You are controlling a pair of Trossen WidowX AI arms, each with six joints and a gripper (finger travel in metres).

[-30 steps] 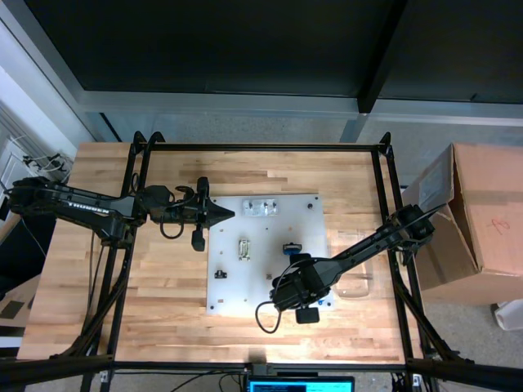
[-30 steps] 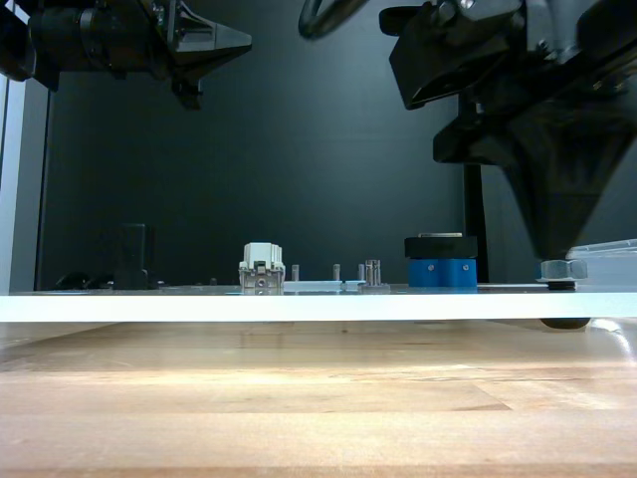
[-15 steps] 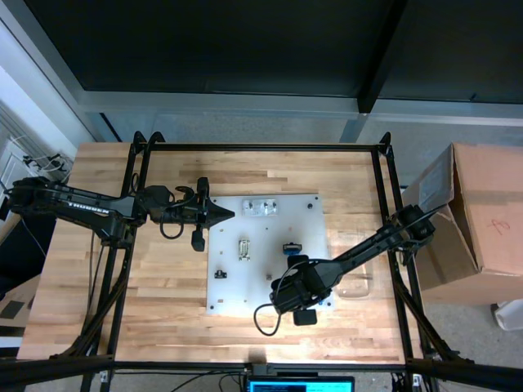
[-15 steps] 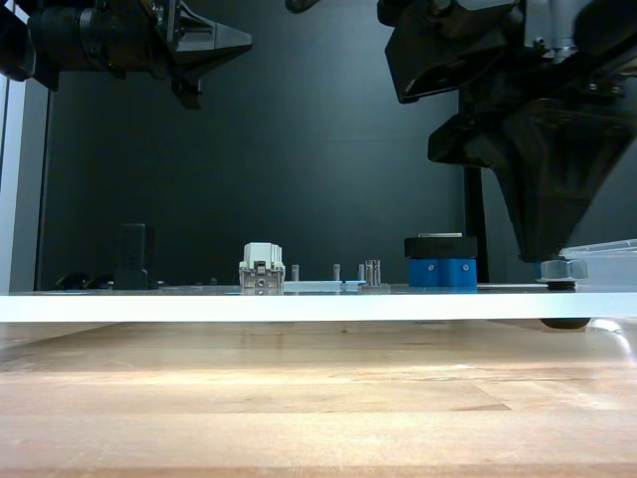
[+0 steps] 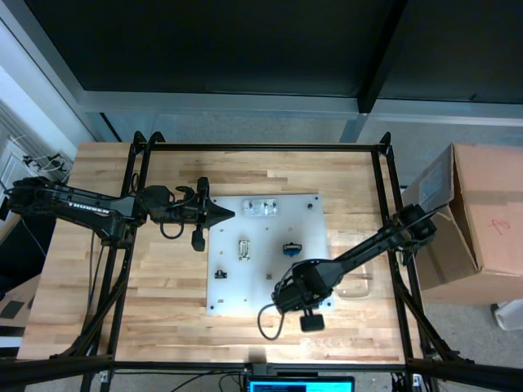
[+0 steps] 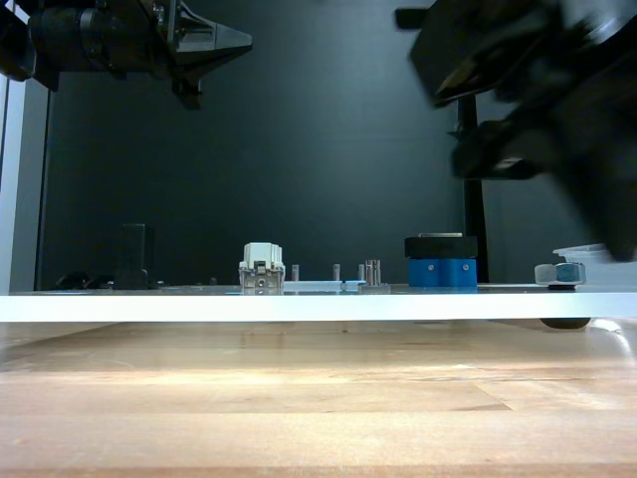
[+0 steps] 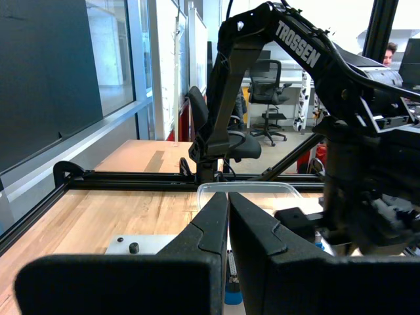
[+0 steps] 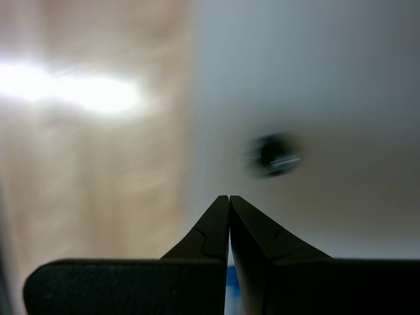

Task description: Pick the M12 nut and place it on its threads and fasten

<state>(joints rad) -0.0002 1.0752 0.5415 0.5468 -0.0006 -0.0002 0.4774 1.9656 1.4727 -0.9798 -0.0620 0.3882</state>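
Two grippers show: left gripper (image 5: 229,214) and right gripper (image 8: 229,198). One white board (image 5: 233,286) carries one silver nut (image 6: 560,272), one blue block (image 6: 440,273) and one white connector (image 6: 261,269). To its right are one clear tray (image 5: 357,287) and one cardboard box (image 5: 478,220).

A wooden surface (image 5: 163,286) is sitting inside a black frame (image 5: 261,147) on grey floor (image 5: 270,128). A cardboard box (image 5: 482,220) is standing just beside its right edge. A dark panel (image 6: 328,149) is filling the far side. Daylight is coming through tall windows (image 7: 108,59), and an office chair (image 7: 266,98) is standing farther back.
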